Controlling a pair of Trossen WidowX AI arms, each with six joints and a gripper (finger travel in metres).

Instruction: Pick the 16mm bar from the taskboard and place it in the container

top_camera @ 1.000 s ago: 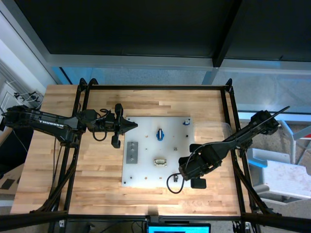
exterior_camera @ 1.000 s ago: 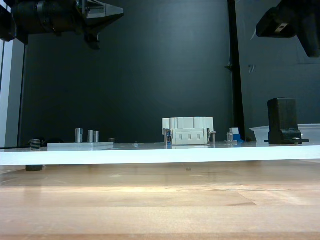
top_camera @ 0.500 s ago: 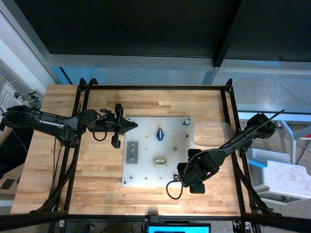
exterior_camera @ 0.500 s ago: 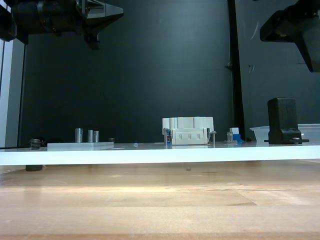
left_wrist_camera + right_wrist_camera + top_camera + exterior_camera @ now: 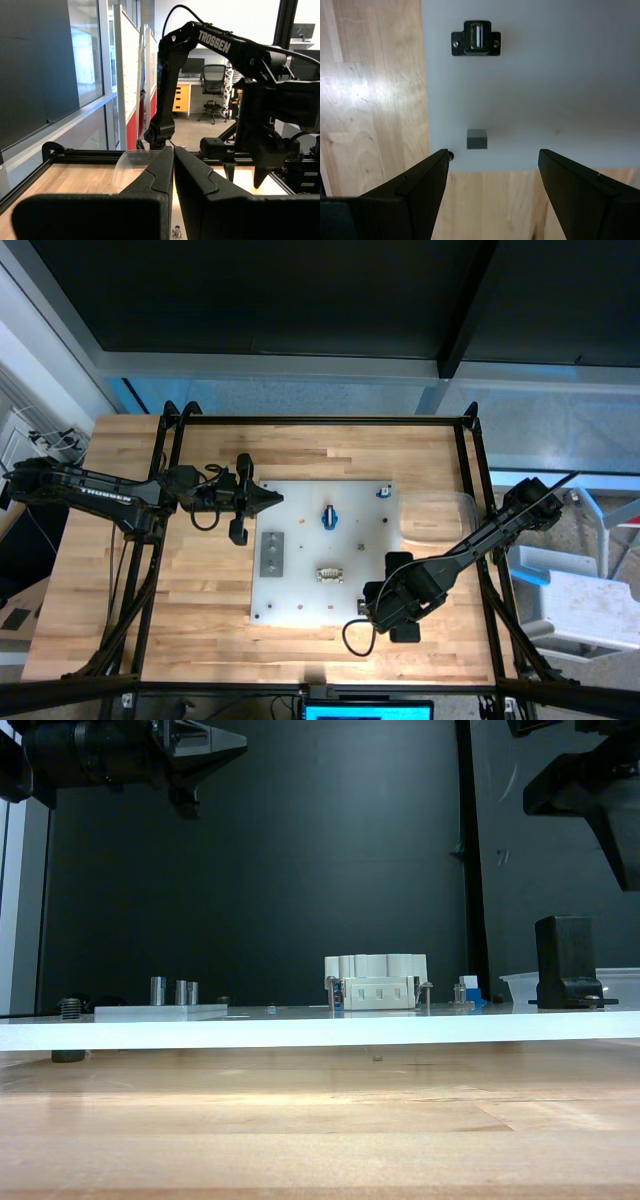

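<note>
The taskboard (image 5: 340, 580) is a white square plate in the middle of the table. Three short metal bars (image 5: 180, 991) stand upright in its grey block (image 5: 272, 552); I cannot tell which one is the 16mm bar. The clear container (image 5: 436, 516) sits just off the board's right edge. My right gripper (image 5: 380, 608) hangs open over the board's near right corner, empty, far from the bars. Seen from the right wrist, the right gripper (image 5: 492, 156) is above a small grey square (image 5: 477, 139). My left gripper (image 5: 270, 498) hovers shut and empty at the board's far left corner.
A blue knob (image 5: 329, 515), a white connector (image 5: 329, 574) and a small blue fitting (image 5: 381, 492) sit on the board. A black socket fitting (image 5: 476, 44) lies below the right gripper. A black frame (image 5: 320, 421) rims the wooden table (image 5: 200, 630).
The right arm has drawn in, moving its gripper toward the table's near edge and slightly left over the board's corner. The left arm has not moved.
</note>
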